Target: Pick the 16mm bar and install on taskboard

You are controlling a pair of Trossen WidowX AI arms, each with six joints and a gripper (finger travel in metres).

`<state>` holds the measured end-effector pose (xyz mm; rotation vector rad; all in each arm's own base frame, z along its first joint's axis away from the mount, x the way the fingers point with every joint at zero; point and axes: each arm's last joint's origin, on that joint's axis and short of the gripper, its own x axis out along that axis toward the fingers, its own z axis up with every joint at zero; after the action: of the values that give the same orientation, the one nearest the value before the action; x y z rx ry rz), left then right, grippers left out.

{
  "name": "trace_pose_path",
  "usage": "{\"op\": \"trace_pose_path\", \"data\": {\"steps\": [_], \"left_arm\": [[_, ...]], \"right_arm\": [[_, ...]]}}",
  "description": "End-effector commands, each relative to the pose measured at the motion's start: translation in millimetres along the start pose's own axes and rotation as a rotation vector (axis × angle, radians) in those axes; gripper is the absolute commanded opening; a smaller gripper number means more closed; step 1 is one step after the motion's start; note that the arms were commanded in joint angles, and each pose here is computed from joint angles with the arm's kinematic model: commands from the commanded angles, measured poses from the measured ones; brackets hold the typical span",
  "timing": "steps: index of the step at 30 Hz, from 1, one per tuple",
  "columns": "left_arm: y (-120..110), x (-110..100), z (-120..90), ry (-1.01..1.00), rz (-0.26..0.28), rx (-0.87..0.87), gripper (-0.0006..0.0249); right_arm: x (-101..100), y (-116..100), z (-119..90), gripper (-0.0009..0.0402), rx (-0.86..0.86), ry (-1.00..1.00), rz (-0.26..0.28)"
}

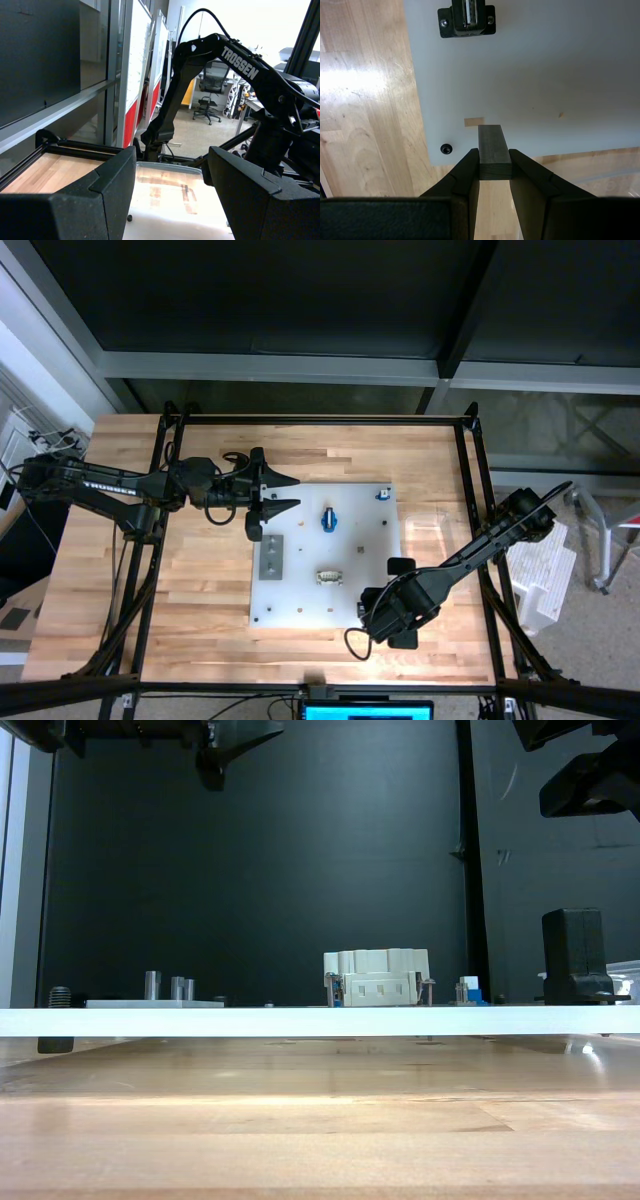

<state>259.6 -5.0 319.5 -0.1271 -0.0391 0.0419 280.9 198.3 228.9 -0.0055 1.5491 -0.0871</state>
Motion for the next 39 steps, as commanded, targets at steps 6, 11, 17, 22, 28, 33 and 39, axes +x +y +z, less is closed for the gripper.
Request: {"op": "trace_pose_path", "data": {"steps": [6, 11, 17, 22, 28, 33, 39], "left_arm": [[0.0, 0.1, -0.1, 0.000, 0.000, 0.000, 0.0198], [-0.1, 0.1, -0.1, 0.000, 0.000, 0.000, 0.0198], [-0.1, 0.1, -0.1, 0.000, 0.000, 0.000, 0.0198], [-0.1, 0.1, -0.1, 0.000, 0.000, 0.000, 0.0198], [-0.1, 0.1, -0.1, 0.000, 0.000, 0.000, 0.0198], [-0.1, 0.1, -0.1, 0.000, 0.000, 0.000, 0.0198], [0.0, 0.1, -0.1, 0.000, 0.000, 0.000, 0.0198]], "right_arm": [[7.1, 5.2, 1.7, 0.0055, -0.007, 0.003, 0.002], [9.8, 6.6, 1.6, 0.0055, -0.010, 0.014, 0.000], [15.4, 9.4, 3.7, 0.0055, -0.014, 0.027, 0.013], [15.9, 9.7, 4.1, 0.0055, -0.015, 0.025, 0.012], [15.9, 8.9, 4.2, 0.0055, -0.015, 0.020, -0.001], [16.0, 8.4, 4.6, 0.0055, -0.012, 0.017, -0.005], [16.0, 8.3, 4.7, 0.0055, -0.015, 0.017, -0.004]]}}
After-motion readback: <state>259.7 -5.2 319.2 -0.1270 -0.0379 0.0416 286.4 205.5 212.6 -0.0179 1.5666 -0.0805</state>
